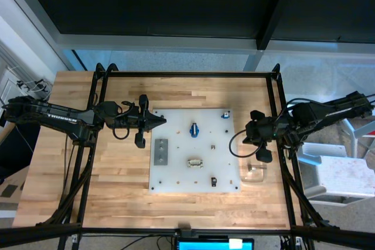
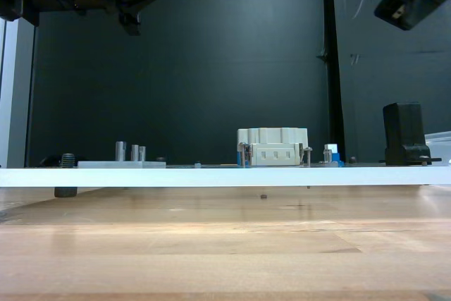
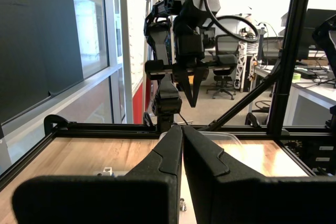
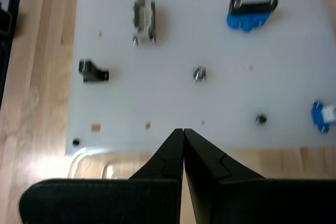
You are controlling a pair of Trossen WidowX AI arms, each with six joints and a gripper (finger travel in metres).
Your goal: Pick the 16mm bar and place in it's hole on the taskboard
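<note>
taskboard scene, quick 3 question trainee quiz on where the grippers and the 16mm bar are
1. True or false: the left gripper is shut on the 16mm bar.
2. Over which part of the taskboard does the right gripper hang? A) middle B) right edge, by the clear tray C) left edge
3. Fill in: the metal pegs on the grey block stand ____.

Key
1. False. Both grippers are shut and empty, raised above the board, the left one near its left edge. The views do not show which piece is the bar.
2. B
3. upright
</note>
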